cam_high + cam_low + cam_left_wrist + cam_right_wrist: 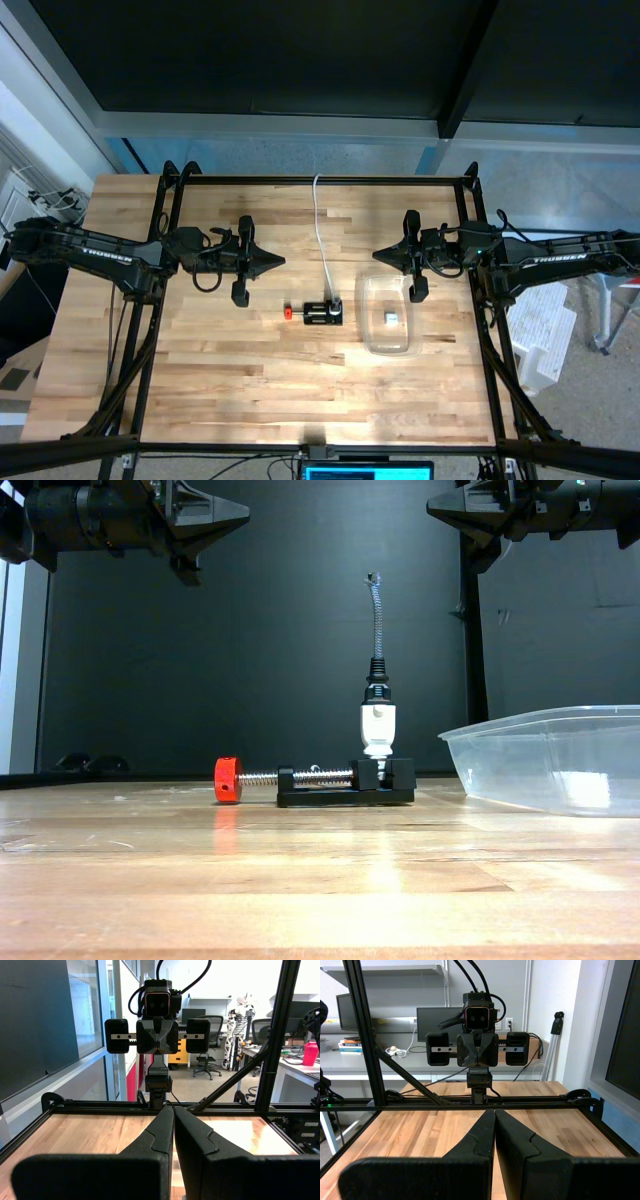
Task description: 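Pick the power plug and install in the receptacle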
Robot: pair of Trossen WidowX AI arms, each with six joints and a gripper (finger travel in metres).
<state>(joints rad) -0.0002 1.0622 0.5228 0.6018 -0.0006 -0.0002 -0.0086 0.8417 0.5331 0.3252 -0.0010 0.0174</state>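
With the left tool [275, 262] and right tool [378, 256] pinched shut above the worktop [200, 350], the power plug cannot be picked out, but it is probably light and rigid and best gripped across its flat sides.

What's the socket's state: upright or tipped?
Upright: socket clamped in the vise, cable rising. Left gripper and right gripper hover shut, high on either side.

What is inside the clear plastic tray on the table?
One small piece lies on the tray floor; its kind is unclear. Part of the right end effector covers the far right corner; it and the left end effector hang shut above the table.
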